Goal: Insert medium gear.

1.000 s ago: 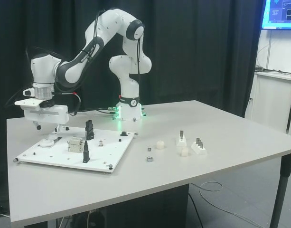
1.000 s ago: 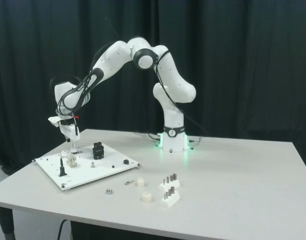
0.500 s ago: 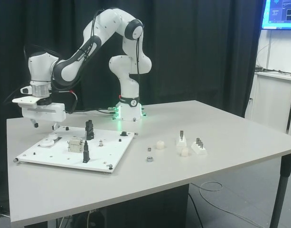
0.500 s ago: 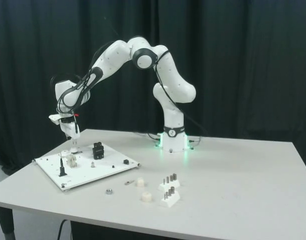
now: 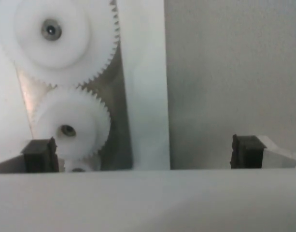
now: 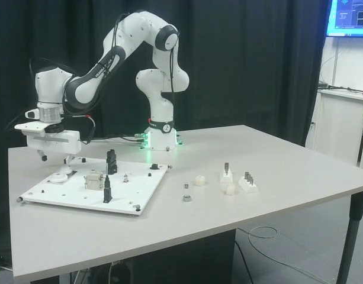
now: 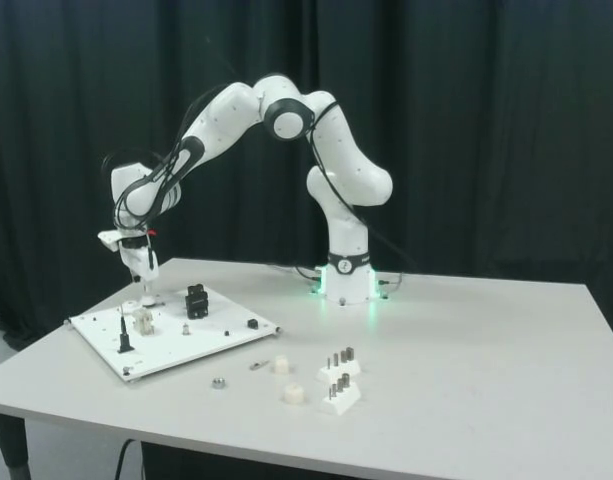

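Observation:
A white medium gear [image 5: 70, 128] sits on its peg on the white assembly board [image 6: 128, 189], its teeth meshed with a larger white gear [image 5: 51, 34]. The rim of a third gear [image 5: 77, 168] shows beside it. From the room the gears [image 6: 61, 176] [image 7: 134, 305] lie at the board's far left corner. My gripper [image 5: 143, 152] [image 6: 55, 157] [image 7: 146, 280] hangs a little above them, open, with nothing between its black fingertips [image 5: 40, 154].
The board [image 7: 216, 340] also carries black upright parts [image 6: 110, 161], a small grey block [image 6: 95, 180] and a black post [image 6: 107, 192]. On the grey table to the right lie a nut [image 6: 185, 197], two small white gears [image 6: 199, 180] and white peg holders [image 6: 247, 184].
My gripper has risen off the gears on the board and shifted slightly left in the first room view. The gears stay on their pegs.

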Controlling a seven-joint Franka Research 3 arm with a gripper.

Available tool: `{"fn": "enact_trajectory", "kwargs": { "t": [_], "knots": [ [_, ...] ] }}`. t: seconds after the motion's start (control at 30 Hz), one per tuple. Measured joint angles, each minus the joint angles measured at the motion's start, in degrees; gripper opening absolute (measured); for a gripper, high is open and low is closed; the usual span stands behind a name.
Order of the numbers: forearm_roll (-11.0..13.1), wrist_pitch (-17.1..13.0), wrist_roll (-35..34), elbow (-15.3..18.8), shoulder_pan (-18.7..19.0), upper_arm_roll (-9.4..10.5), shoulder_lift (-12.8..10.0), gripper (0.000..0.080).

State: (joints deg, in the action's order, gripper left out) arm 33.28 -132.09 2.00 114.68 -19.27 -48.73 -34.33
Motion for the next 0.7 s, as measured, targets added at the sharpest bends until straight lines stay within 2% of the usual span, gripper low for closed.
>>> {"fn": "enact_trajectory", "kwargs": {
  "t": [0.23,0.7],
  "knots": [
    [1.21,-1.28,0.21,0.0,-0.02,0.45,-1.09,0.08],
    [1.28,-2.34,1.33,-0.02,-0.26,0.62,-2.09,0.08]
  ]
}}
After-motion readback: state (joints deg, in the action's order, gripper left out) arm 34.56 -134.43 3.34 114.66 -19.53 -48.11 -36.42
